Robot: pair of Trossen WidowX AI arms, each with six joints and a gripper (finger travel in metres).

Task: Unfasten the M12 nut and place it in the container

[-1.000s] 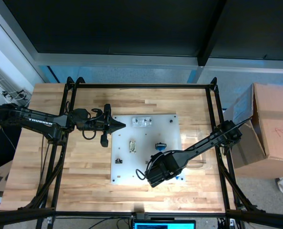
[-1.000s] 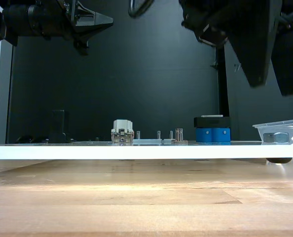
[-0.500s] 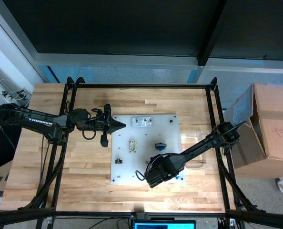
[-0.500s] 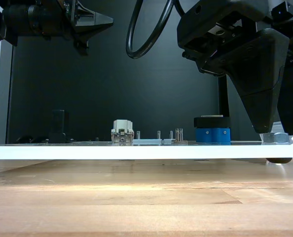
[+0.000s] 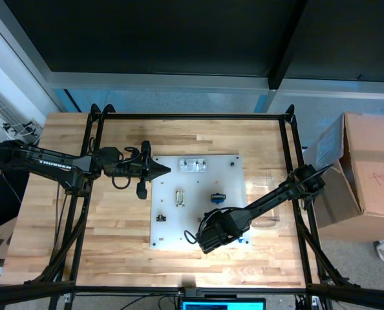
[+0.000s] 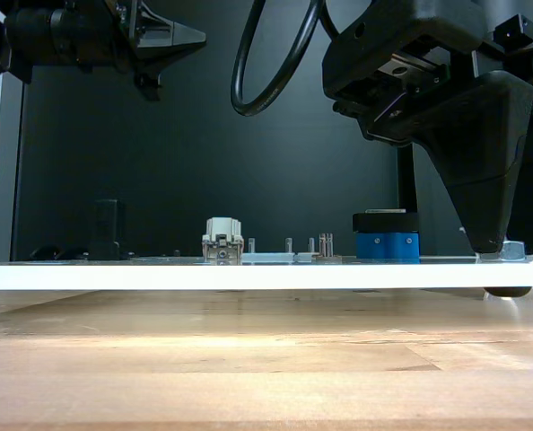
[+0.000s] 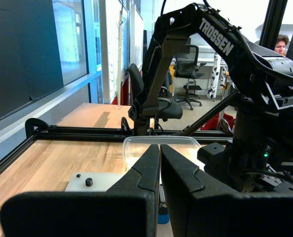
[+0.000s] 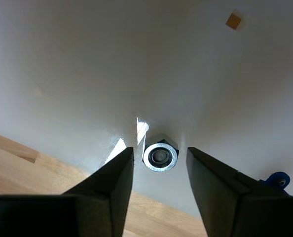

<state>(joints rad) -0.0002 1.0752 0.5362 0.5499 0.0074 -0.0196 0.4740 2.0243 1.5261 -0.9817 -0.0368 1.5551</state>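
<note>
Right gripper (image 5: 210, 237), high view: black, hanging over the near right part of the flat white plastic board (image 5: 179, 236) and hiding the small silver hexagonal M12 nut. Left gripper (image 5: 163, 170) raised at the board's left edge, closed to a point. Clear plastic container (image 5: 269, 223) just beside the board's right edge, crossed by the right arm.

Low view: Right gripper (image 6: 513, 244) down at the board's (image 6: 249, 274) right end, tips just above its surface, nut (image 6: 515, 249) glimpsed between them. Left gripper (image 6: 199, 38) high over the board's left end.

Left wrist view: fingers (image 7: 141, 170) pressed together, container (image 7: 159, 144) lying past the board (image 7: 102, 181).

Right wrist view: fingers (image 8: 112, 182) apart, one on each side of the nut (image 8: 149, 157), a gap on both sides. Nut seated low on the board (image 8: 87, 74) near its edge, on its stud, with the short black stud's (image 8: 160, 156) end showing in the bore.

Likely troubles: gripping corners rather than flats and slipping round the nut; scraping the board, given how low the nut sits; dropping the freed nut onto the board short of the container.

Counted: two grippers, one nut, one stud, one container, one board.
</note>
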